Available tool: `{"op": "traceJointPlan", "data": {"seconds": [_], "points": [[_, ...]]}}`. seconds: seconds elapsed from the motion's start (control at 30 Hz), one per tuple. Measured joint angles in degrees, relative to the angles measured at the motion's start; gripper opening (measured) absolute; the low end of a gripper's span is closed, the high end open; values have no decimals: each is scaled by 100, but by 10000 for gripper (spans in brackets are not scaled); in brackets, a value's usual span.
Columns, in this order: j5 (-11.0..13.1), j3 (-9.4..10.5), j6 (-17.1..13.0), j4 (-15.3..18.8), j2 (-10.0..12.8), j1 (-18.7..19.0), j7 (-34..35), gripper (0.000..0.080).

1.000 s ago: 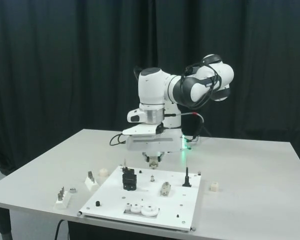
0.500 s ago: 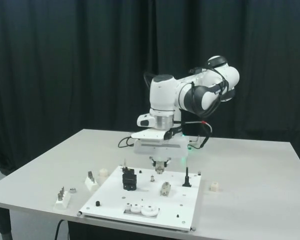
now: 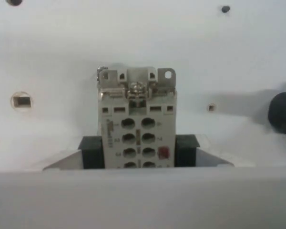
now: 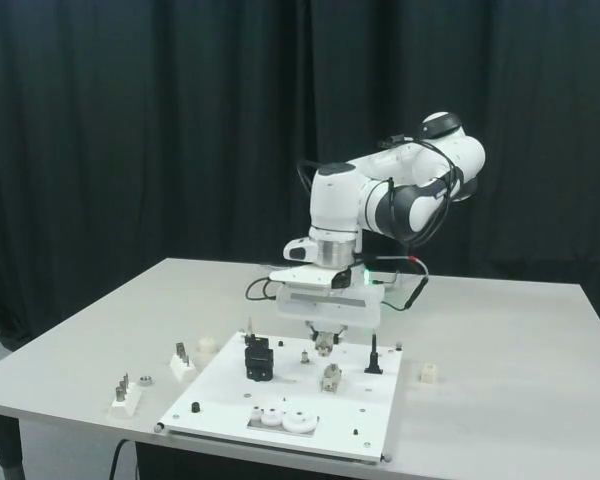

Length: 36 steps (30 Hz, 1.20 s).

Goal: Insert waterproof.

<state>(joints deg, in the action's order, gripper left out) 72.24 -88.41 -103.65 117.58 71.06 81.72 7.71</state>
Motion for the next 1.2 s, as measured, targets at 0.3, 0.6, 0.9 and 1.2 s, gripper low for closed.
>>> {"op": "traceJointPlan", "data": {"seconds": [0.3, 0.6, 0.9, 1.2], "points": [[62, 79, -77, 105, -4, 94, 0, 310], [60, 126, -74, 112, -4, 96, 24, 310], [57, 165, -62, 116, -4, 53, 41, 310], [57, 218, -62, 109, -4, 19, 41, 310]]}}
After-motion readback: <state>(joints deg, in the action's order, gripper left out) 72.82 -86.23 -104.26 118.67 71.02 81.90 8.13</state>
